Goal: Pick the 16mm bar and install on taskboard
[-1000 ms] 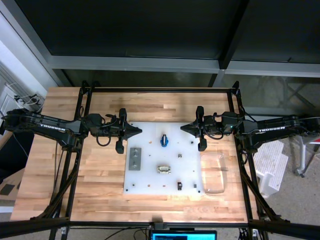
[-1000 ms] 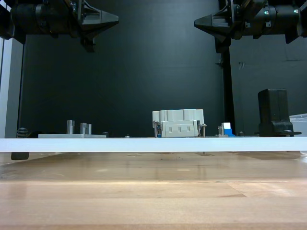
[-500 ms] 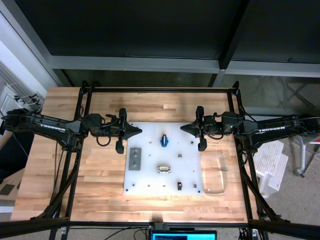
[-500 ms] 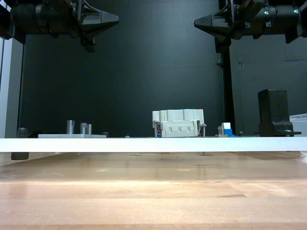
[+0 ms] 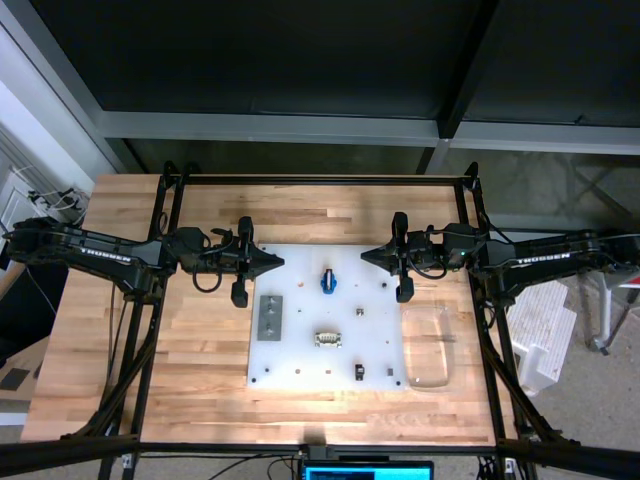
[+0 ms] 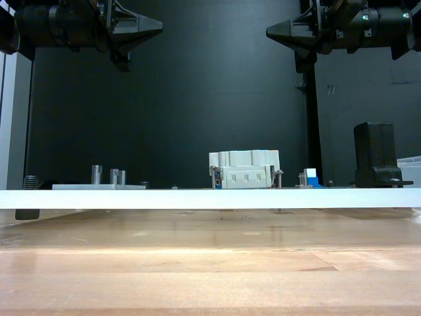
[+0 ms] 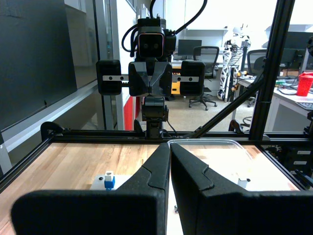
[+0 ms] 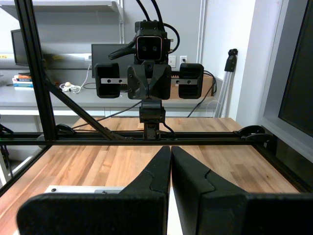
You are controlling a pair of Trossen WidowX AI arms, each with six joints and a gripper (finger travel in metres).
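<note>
My left gripper hangs in the air over the far left corner of the white board, tip pointing in toward the board's middle. Its two fingers are pressed together with nothing between them. My right gripper mirrors it over the board's far right corner, facing the left one. Its fingers are also closed tight and hold nothing. From table height, both grippers sit high above the board, well apart from everything on it.

On the board, a grey block lies near the left edge, with short pegs standing on it. A blue knob stands toward the far edge, between my two grippers. A pale connector sits near the board's middle and a small black part near the near edge. A clear plastic tray rests on the wooden table, just beside the board's right edge.

I cannot make out the little metal bar in any view, so I cannot tell where it lies.
</note>
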